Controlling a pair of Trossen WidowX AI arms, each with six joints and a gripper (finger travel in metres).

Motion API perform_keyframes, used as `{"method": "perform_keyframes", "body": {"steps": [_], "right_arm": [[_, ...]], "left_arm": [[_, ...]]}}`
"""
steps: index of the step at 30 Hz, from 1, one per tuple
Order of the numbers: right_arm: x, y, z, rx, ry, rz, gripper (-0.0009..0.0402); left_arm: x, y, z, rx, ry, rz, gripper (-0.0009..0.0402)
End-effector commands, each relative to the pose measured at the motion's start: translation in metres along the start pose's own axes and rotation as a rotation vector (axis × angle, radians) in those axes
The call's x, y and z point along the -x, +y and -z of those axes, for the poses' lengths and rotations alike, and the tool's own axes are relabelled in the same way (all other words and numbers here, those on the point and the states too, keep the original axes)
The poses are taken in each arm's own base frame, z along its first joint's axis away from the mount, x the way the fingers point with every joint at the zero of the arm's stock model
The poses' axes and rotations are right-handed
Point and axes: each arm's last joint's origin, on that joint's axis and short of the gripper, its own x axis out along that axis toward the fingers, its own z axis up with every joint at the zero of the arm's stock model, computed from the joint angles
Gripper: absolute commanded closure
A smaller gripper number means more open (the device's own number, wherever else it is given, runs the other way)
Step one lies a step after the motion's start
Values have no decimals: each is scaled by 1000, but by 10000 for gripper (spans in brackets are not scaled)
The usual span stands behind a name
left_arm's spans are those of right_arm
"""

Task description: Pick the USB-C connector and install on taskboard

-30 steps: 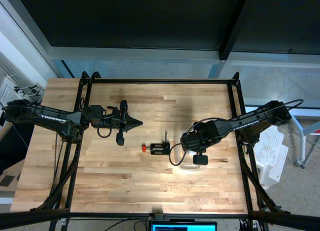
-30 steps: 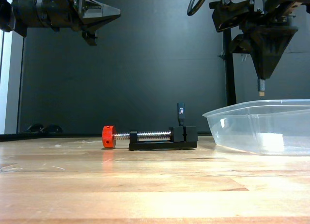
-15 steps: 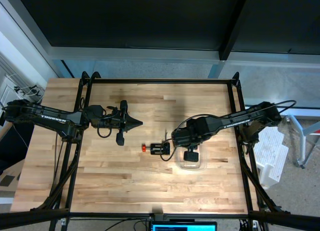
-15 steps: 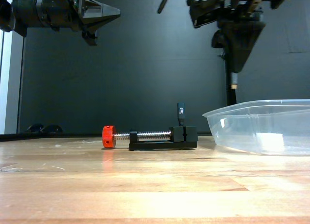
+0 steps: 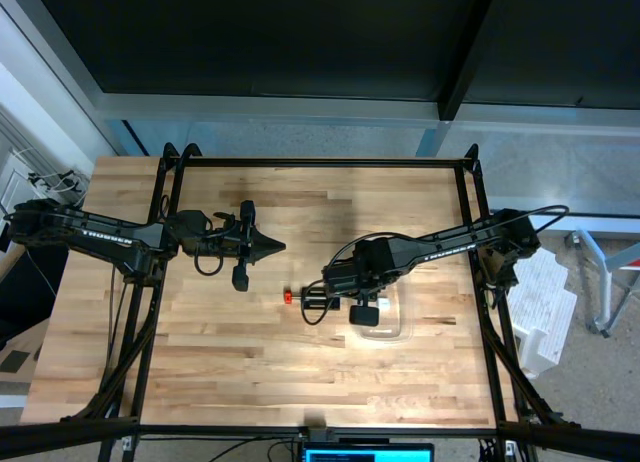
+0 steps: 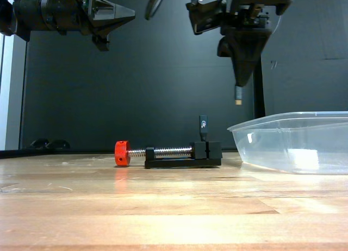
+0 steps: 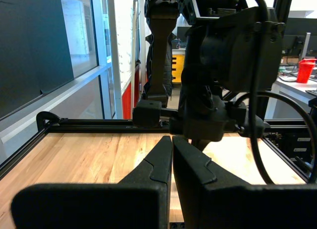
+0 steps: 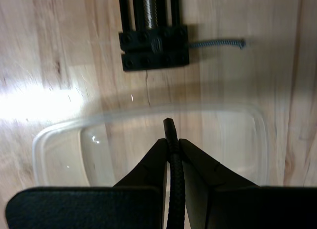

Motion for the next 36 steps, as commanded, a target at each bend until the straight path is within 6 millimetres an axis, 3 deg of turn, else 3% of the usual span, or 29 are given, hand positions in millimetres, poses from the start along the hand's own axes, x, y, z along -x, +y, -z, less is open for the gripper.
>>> {"method": "perform_keyframes", "body": {"steps": [1,14,36], "right_arm": [[-2,1,-8,7,-4,-2,393],[-10,4,-35,26,-10,-1,393],[-11,2,-37,-2,-30,-2,394]], "left_arm": [[0,0,0,0,0,0,393],[0,0,0,0,0,0,393],[0,0,0,0,0,0,393]]}}
